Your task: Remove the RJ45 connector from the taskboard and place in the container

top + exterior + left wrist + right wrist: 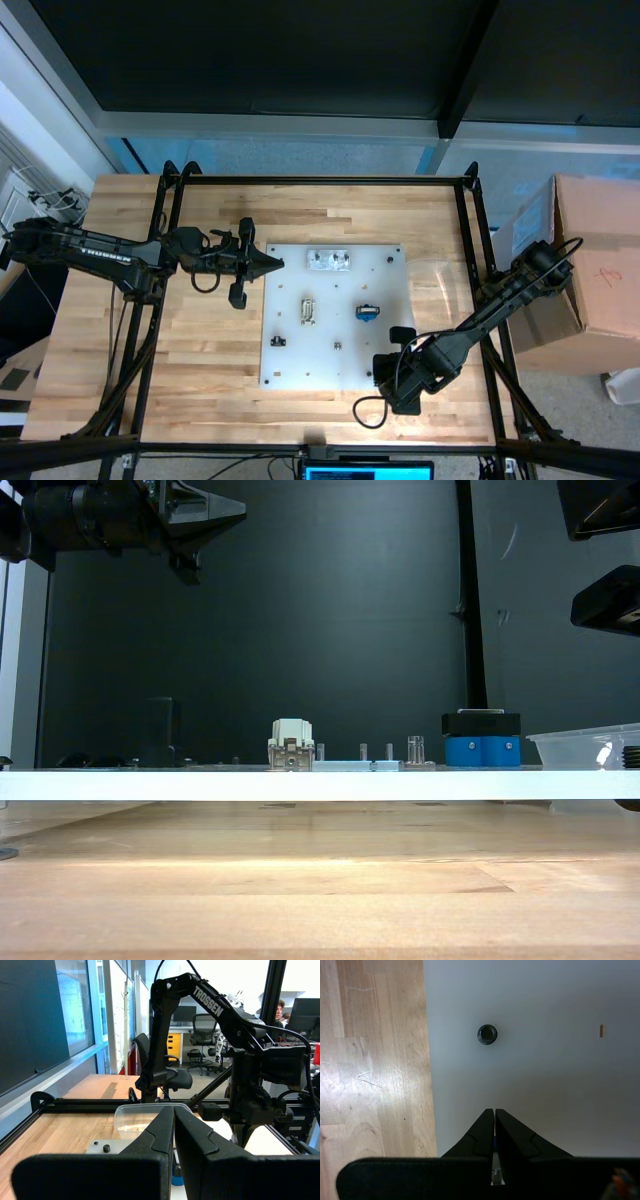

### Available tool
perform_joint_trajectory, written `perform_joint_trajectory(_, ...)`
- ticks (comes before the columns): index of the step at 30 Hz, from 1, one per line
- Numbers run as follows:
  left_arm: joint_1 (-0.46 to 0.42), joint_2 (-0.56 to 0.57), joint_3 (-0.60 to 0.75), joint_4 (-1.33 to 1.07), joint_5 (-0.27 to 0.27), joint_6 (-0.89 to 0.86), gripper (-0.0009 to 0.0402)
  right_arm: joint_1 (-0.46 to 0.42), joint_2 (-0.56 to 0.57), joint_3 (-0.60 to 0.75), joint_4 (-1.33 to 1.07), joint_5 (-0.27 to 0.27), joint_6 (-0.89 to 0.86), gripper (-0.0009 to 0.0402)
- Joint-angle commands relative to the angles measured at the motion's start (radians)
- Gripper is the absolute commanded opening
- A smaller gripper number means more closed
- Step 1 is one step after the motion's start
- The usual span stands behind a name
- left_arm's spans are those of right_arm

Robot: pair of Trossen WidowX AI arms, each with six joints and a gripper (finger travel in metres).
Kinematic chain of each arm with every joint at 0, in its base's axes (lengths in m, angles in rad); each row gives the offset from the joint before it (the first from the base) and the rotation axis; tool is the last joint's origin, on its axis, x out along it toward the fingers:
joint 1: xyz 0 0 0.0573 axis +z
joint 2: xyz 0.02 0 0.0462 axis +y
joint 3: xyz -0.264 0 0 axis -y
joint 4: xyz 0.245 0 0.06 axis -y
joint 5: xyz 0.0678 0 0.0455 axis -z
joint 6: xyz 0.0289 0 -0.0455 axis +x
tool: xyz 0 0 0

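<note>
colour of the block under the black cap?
Blue; the block shows best in the low view.

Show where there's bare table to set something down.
Bare wood: left of the taskboard, nearer than the left gripper at its far-left corner; also beyond its far edge. Crowded: right side, with the container and the right gripper over the near-right corner. Both grippers shut. RJ45 connector: cannot tell where.

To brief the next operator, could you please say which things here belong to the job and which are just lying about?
Job: white taskboard; clear plastic container right of it; right gripper, shut, above the board's near right corner; left gripper, shut, raised at its left edge; RJ45 connector, cannot tell where.
Lying about: brown cardboard box; blue-and-black block on the board.
</note>
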Motion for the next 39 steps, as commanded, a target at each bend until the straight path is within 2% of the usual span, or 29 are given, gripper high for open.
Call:
perform_joint_trajectory(1,0.000,0.000,0.000,0.000,0.000,0.000,0.0000,0.000,-0.003,0.002,-0.002,0.008,0.000,0.0000)
perform_joint_trajectory(35,0.000,0.000,0.000,0.000,0.000,0.000,0.0000,-0.010,-0.054,0.037,-0.053,0.008,0.000,0.0000)
perform_joint_trajectory(39,0.000,0.000,0.000,0.000,0.000,0.000,0.0000,-0.010,-0.056,0.037,-0.048,0.008,-0.007,0.0019)
